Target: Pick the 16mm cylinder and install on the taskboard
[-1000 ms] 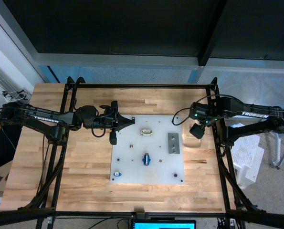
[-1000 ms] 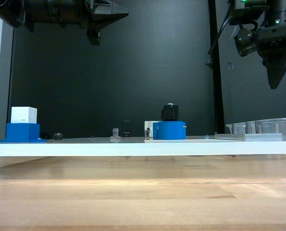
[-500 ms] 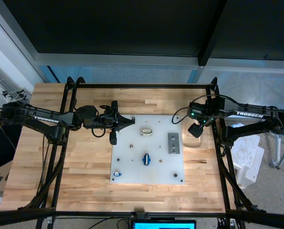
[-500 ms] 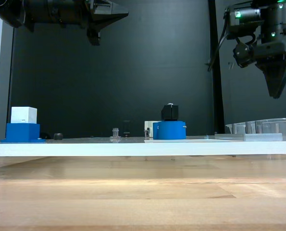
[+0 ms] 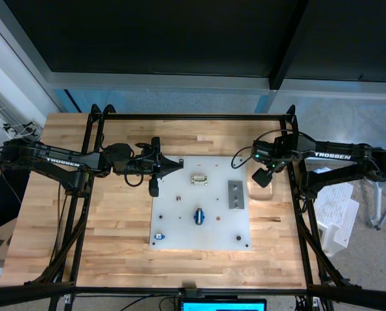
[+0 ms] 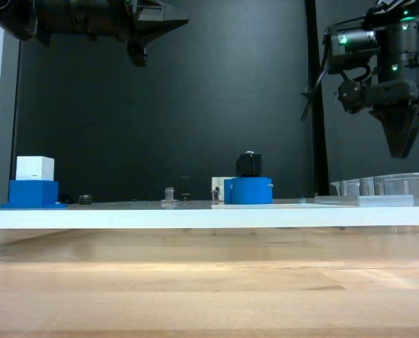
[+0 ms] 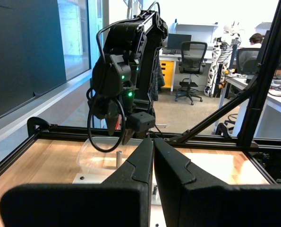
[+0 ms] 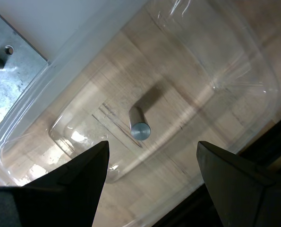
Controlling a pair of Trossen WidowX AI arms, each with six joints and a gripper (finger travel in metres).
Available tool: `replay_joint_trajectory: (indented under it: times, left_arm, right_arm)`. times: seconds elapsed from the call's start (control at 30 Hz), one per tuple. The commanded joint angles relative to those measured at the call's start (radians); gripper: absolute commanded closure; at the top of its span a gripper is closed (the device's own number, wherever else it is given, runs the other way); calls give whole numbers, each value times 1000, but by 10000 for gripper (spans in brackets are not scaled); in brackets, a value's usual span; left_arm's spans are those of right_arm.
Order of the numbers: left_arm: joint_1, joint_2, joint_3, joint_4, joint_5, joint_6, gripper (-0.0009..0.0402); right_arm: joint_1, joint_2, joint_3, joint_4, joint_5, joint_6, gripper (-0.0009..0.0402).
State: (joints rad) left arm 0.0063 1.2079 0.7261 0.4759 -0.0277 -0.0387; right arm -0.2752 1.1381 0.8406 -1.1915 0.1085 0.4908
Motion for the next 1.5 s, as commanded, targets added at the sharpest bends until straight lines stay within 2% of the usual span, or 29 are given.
replay_joint_trajectory:
  times: [0.03,0.6,0.93,1.5]
  left_arm:
    - [0,0,0,0,0,0,392]
    - [0,0,0,0,0,0,392]
    - [0,0,0,0,0,0,392]
    - [0,0,0,0,0,0,392]
  right_arm:
    - [-2,14,-8,19,0,-1,135]
    - [-25,38,-8,79,0,-5,135]
    - [-35,89,-8,109,0,-11,135]
    - [-39,95,-8,117,-1,-11,135]
